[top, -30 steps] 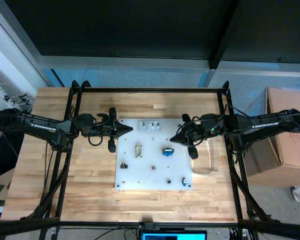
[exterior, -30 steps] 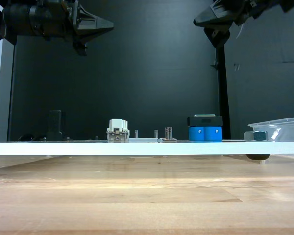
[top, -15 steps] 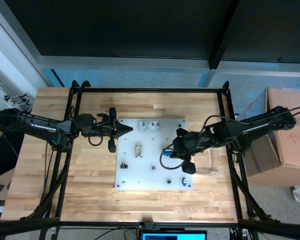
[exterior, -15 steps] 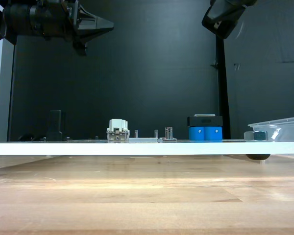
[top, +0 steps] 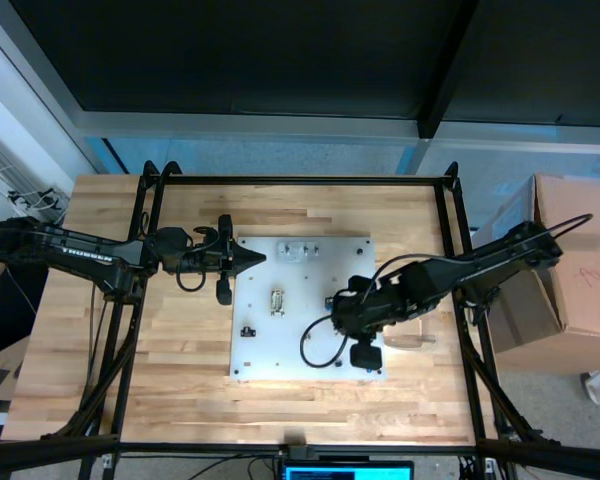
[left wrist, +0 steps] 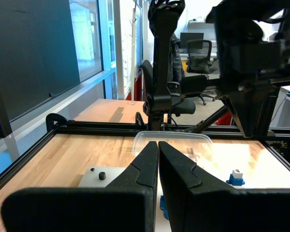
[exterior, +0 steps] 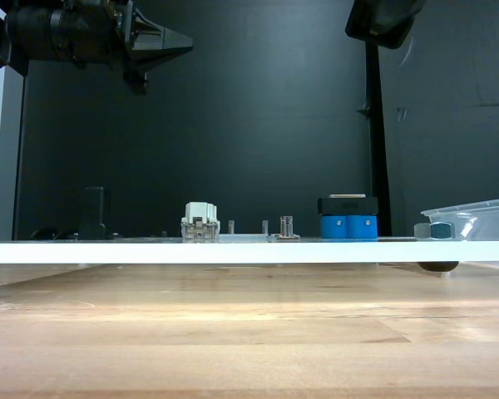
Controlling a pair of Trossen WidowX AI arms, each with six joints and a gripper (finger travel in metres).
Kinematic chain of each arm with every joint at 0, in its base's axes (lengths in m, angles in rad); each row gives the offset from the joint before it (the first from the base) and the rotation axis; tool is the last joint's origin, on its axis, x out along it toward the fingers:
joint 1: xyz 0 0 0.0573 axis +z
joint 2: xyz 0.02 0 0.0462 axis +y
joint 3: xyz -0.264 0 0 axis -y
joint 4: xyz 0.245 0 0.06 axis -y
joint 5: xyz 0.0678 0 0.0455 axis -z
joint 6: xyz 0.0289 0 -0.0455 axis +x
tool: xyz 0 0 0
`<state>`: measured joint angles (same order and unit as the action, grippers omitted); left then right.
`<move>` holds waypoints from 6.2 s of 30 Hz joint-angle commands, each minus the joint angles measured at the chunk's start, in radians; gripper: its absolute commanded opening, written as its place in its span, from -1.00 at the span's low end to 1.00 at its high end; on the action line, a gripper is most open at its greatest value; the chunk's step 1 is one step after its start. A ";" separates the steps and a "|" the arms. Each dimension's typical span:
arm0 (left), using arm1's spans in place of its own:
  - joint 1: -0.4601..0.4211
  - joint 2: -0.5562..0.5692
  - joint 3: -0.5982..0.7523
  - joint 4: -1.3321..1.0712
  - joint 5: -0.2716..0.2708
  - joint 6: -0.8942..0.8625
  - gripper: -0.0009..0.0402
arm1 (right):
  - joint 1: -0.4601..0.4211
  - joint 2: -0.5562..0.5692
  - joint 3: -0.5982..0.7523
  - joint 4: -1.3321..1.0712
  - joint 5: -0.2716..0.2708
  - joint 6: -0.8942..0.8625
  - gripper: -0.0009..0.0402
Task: Unfasten the M12 nut and place it in the container
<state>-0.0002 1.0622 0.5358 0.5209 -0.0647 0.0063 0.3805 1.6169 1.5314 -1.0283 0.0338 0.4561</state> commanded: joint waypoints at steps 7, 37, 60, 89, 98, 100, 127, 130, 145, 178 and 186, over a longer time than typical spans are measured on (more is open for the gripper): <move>0.000 0.000 0.000 0.000 0.000 0.000 -0.96 | 0.027 0.096 0.121 -0.110 -0.002 0.012 -0.96; 0.000 0.000 0.000 0.000 0.000 0.000 -0.96 | 0.056 0.251 0.095 -0.132 0.001 0.034 -0.34; 0.000 0.000 0.000 0.000 0.000 0.000 -0.96 | 0.132 0.259 -0.112 0.096 -0.002 0.064 -0.01; 0.000 0.000 0.000 0.000 0.000 0.000 -0.96 | 0.156 0.310 -0.137 0.198 -0.016 0.089 -0.83; 0.000 0.000 0.000 0.000 0.000 0.000 -0.96 | 0.156 0.310 -0.153 0.208 -0.016 0.086 -0.94; 0.000 0.000 0.000 0.000 0.000 0.000 -0.96 | 0.156 0.310 -0.154 0.208 -0.016 0.081 -0.96; 0.000 0.000 0.000 0.000 0.000 0.000 -0.96 | 0.157 0.310 -0.155 0.207 -0.018 -0.378 -0.96; 0.000 0.000 0.000 0.000 0.000 0.000 -0.96 | 0.157 0.310 -0.155 0.206 -0.018 -0.457 -0.96; 0.000 0.000 0.000 0.000 0.000 0.000 -0.96 | 0.157 0.309 -0.156 0.181 -0.031 -0.868 -0.96; 0.000 0.000 0.000 0.000 0.000 0.000 -0.96 | 0.119 0.269 0.071 -0.091 -0.027 0.232 -0.96; 0.000 0.000 0.000 0.000 0.000 0.000 -0.96 | 0.114 0.275 0.094 -0.091 -0.026 0.402 -0.96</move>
<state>-0.0002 1.0622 0.5358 0.5209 -0.0647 0.0063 0.4946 1.8896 1.6245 -1.1191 0.0063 0.8566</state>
